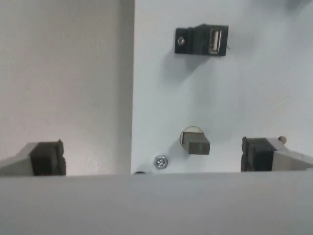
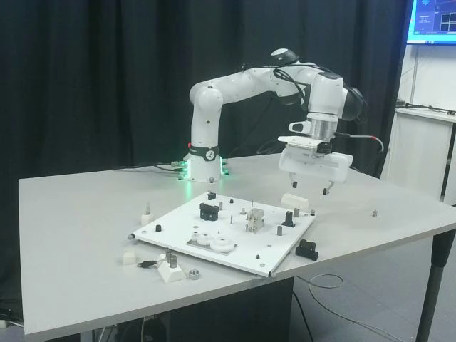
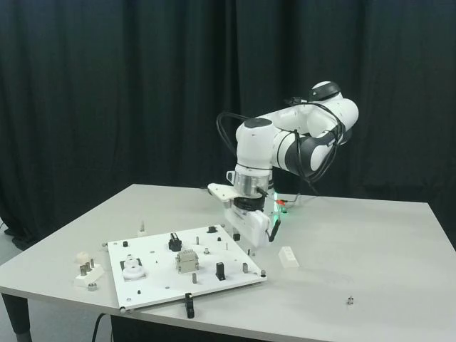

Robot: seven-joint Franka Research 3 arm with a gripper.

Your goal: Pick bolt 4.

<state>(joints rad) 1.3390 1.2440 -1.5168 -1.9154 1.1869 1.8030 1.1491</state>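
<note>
Between spread jaws [image 1: 151,156], bolt [image 1: 195,142], USB socket [image 1: 202,40]

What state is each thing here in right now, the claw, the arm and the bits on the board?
gripper: open, empty, hanging above the board's edge.
arm: bent over the table, touching nothing.
white board: lying flat on the grey table.
black USB block: standing on the board.
grey peg: upright in its hole.
small white block: lying loose on the table, off the board.
</note>
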